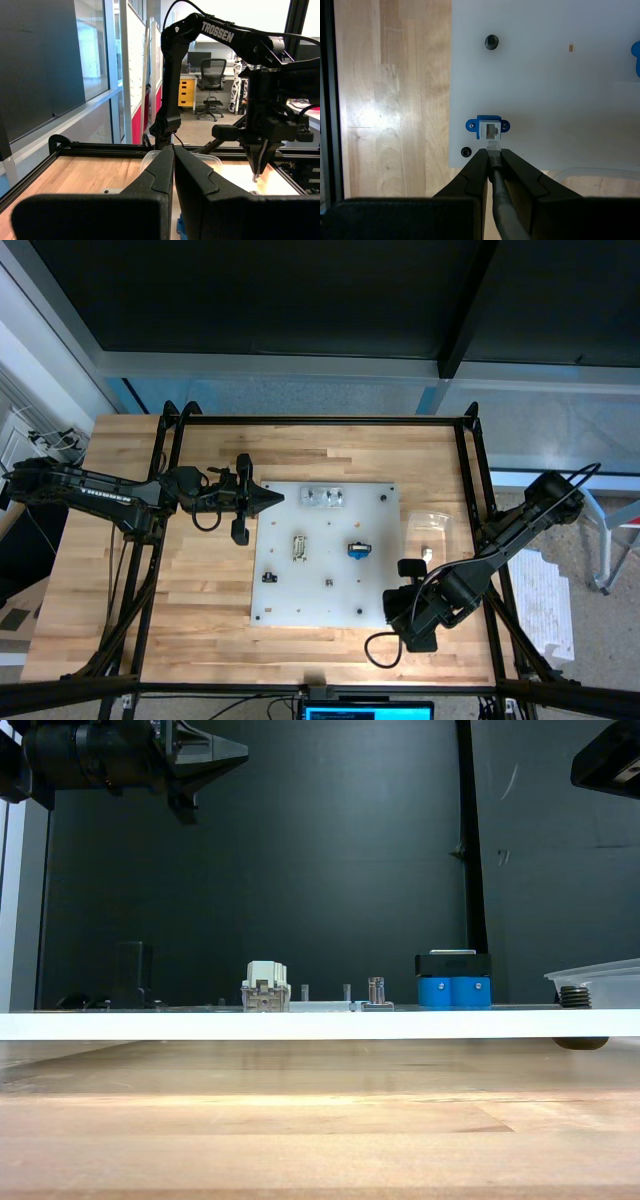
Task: Pick the RJ45 connector and install on taskboard
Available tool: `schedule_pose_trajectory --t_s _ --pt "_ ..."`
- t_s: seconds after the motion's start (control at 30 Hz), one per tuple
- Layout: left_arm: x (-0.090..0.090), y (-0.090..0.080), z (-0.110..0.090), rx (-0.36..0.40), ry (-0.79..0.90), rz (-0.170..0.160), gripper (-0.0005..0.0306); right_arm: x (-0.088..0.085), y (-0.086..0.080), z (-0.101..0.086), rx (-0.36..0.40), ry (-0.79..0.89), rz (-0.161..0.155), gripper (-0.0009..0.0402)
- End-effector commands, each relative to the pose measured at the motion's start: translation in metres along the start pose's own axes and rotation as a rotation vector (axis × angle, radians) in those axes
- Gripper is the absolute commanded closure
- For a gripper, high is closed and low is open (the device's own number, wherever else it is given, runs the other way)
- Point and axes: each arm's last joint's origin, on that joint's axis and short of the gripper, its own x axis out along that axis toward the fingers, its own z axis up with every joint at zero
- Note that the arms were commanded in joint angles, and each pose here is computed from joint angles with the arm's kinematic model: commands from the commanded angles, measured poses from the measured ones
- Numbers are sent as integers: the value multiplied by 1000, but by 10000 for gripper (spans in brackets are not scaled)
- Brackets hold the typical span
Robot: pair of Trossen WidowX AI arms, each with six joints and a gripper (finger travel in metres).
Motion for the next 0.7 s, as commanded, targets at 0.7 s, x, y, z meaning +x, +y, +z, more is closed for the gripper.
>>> schedule_pose_trajectory --t_s 0.7 --pt "0 0 0 0 0 0 300 18 1 8 -28 7 -11 391"
